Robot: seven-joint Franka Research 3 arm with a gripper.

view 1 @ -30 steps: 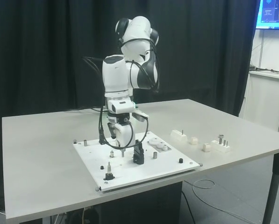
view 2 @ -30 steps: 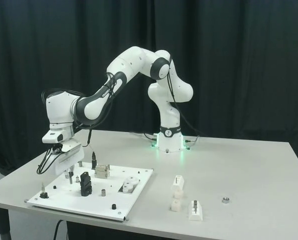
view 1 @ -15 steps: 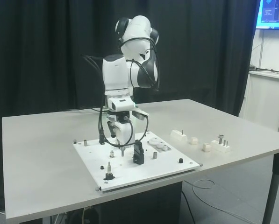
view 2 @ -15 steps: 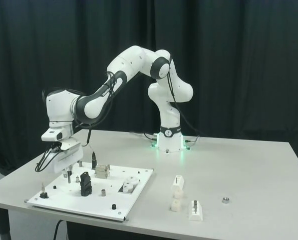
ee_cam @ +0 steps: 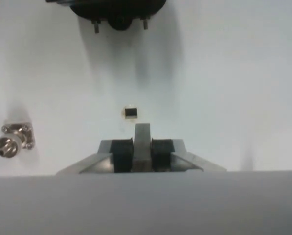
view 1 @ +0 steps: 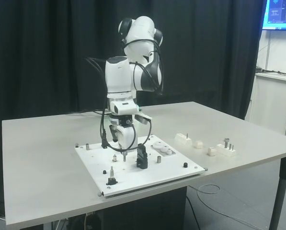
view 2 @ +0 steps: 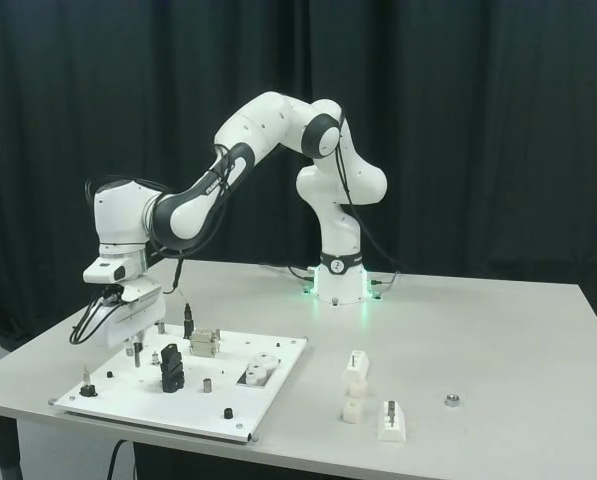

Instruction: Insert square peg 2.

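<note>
Tool (ee_cam: 142, 147) gripping square peg (ee_cam: 142, 139), apparently above board (ee_cam: 224, 98) socket (ee_cam: 131, 112)

The grey worktop (view 1: 47, 143) is carrying a white square board (view 1: 166, 168) near its front edge, lying flat. Beside the board, small white blocks (view 2: 356, 366) are sitting directly on the worktop, one of them (view 2: 392, 421) with a pin standing upright. A little ring (view 2: 452, 400) is lying well apart from them. The arm's base (view 2: 340, 285) is standing bolted at the rear.
</note>
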